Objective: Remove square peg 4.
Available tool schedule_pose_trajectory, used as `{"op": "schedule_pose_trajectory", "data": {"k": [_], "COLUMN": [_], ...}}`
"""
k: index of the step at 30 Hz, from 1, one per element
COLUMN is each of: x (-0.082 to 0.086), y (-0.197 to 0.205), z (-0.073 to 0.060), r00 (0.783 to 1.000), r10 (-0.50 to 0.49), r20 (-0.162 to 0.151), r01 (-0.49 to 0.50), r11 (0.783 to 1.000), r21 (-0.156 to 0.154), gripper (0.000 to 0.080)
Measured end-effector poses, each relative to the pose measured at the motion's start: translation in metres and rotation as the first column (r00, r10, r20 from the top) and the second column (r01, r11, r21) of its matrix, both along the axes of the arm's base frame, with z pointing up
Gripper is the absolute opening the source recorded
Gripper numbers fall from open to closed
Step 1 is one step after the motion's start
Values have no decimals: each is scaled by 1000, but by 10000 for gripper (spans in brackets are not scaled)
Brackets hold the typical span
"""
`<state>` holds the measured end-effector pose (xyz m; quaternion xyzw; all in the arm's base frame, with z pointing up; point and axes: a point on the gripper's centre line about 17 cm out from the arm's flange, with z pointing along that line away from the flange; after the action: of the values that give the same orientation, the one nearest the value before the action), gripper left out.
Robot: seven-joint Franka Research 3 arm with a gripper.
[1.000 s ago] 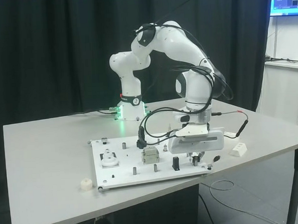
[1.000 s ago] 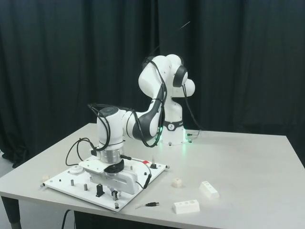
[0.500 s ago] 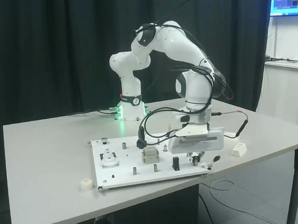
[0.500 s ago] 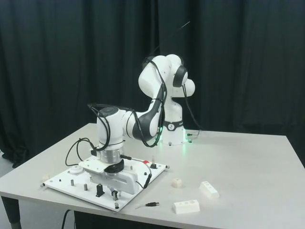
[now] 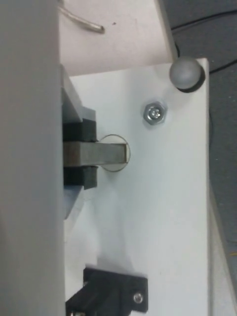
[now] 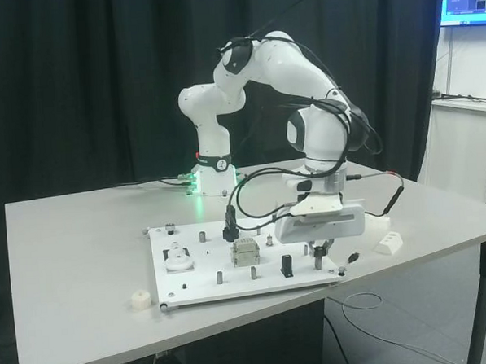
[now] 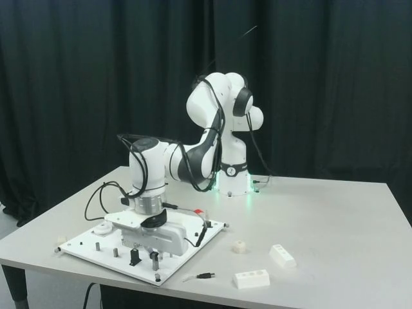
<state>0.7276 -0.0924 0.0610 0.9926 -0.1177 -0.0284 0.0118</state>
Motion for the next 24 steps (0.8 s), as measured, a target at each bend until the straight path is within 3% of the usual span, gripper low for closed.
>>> {"op": "schedule_pose_trajectory", "data": {"k": [11, 24], "x": [0, 6], "y": [-4, -12], "z": [20, 41], "r00": [1000, 1000], "r10": [11, 14], "r20": [-19, -11], "r01": [-11, -14], "r11": [1000, 1000], "r21": [-2, -2], "gripper": [96, 96]}}
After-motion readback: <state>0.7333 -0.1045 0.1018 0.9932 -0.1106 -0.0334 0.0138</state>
